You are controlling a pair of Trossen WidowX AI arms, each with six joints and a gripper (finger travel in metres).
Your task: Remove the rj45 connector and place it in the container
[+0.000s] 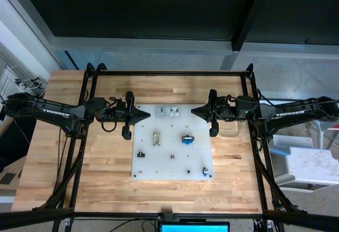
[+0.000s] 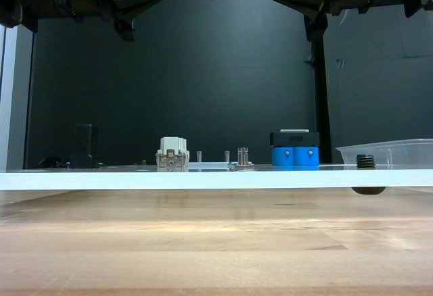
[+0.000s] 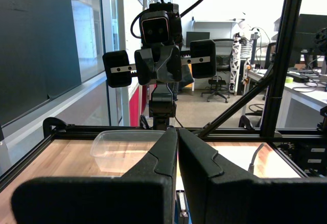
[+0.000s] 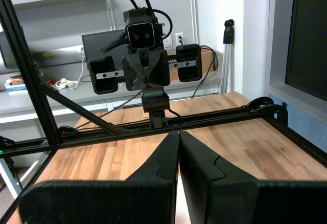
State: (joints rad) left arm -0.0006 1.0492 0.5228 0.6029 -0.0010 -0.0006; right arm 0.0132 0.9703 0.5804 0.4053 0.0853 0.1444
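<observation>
- High view: the left gripper (image 1: pixel 147 115) hangs over the far left edge of the white board (image 1: pixel 159 163), and the right gripper (image 1: pixel 193 111) hangs over its far right edge, tips facing each other. The rj45 connector (image 1: pixel 204 171) sits at the board's near right corner, well apart from both grippers. The container (image 1: pixel 229 130) lies on the table just right of the board, below the right gripper's body.
- Low view: both grippers hang high above the board. The container stands at the far right. I cannot tell the rj45 connector apart here.
- Left wrist view: the left gripper's fingers are pressed together with nothing between them, and the container lies beyond them.
- Right wrist view: the right gripper's fingers are likewise closed and hold nothing.
</observation>
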